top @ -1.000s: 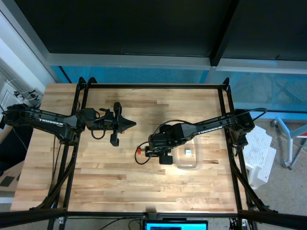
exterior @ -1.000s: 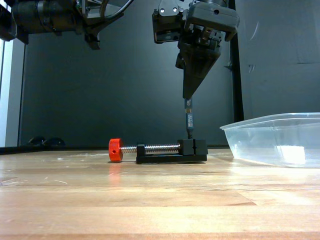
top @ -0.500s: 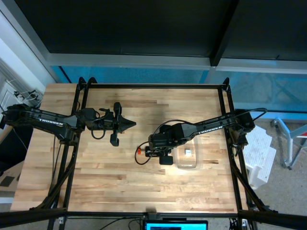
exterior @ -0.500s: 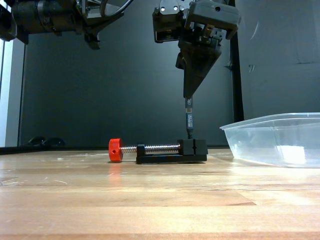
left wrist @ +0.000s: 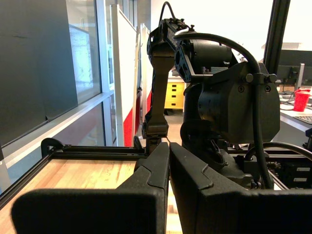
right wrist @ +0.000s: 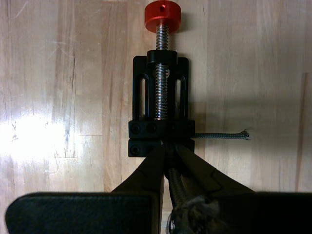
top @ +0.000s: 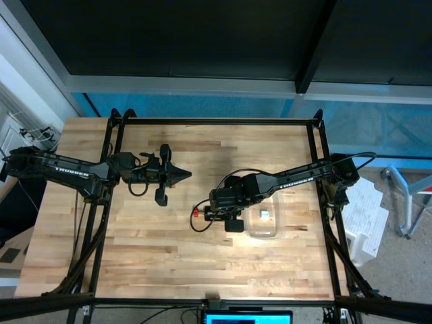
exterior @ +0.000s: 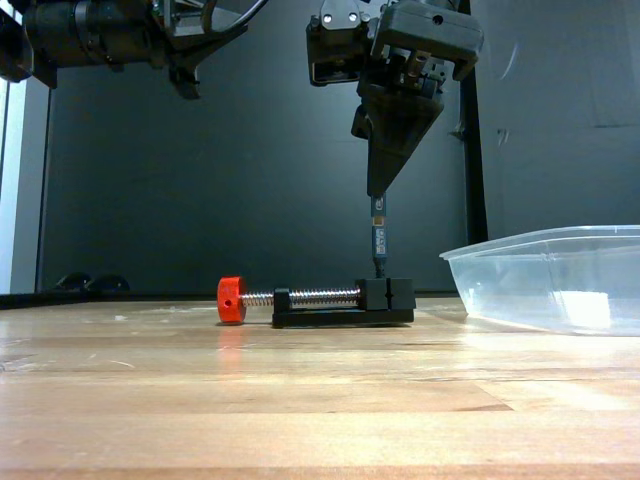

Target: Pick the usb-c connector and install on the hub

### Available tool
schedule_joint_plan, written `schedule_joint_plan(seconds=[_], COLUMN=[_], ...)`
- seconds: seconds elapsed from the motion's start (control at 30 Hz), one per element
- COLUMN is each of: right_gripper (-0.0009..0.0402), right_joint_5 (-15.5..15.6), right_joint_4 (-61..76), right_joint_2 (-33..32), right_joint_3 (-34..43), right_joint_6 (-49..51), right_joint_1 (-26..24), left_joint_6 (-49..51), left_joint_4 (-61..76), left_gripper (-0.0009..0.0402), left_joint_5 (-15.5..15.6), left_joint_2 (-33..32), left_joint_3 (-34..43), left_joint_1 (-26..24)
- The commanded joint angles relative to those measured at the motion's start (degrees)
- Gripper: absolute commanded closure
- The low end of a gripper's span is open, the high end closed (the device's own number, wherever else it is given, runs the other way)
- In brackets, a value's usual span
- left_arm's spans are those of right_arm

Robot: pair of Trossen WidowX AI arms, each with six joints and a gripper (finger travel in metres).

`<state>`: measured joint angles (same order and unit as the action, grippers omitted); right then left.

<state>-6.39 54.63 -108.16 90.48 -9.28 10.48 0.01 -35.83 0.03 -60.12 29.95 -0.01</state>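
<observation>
The usb-c connector (exterior: 378,240) stands upright in my right gripper (exterior: 377,190), which is shut on its upper end. Its lower tip meets the top of the black screw clamp (exterior: 345,300) with the red knob (exterior: 230,299); how far in it sits I cannot tell. In the right wrist view the fingers (right wrist: 151,168) close around the connector's cable over the clamp's (right wrist: 161,131) end block. From above, the right gripper (top: 218,211) hangs over the clamp at mid-table. My left gripper (top: 186,175) is shut and empty, raised well to the left, with its fingers (left wrist: 156,161) pressed together.
A clear plastic container (top: 273,229) with a small white piece inside sits just right of the clamp, its wall (exterior: 550,285) close to the right gripper. A loose braided cable end (right wrist: 224,136) lies on the wood beside the clamp. A black frame borders the table.
</observation>
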Motion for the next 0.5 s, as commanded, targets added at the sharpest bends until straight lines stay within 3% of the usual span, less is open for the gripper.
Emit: schedule_joint_plan(seconds=[0.03, 0.5], right_gripper=[0.0393, 0.0393], right_joint_5=[-0.07, -0.04], right_joint_4=[-0.07, -0.13], right_joint_2=[0.09, 0.04], right_joint_3=[0.07, -0.37], right_joint_6=[-0.04, -0.04], right_joint_1=[-0.02, -0.11], left_joint_6=[0.0, 0.0], left_joint_4=[0.0, 0.0], left_gripper=[0.0393, 0.0393], left_joint_5=[-0.02, -0.02], left_joint_2=[0.0, 0.0], left_joint_3=[0.0, 0.0], left_joint_1=[0.02, 0.02])
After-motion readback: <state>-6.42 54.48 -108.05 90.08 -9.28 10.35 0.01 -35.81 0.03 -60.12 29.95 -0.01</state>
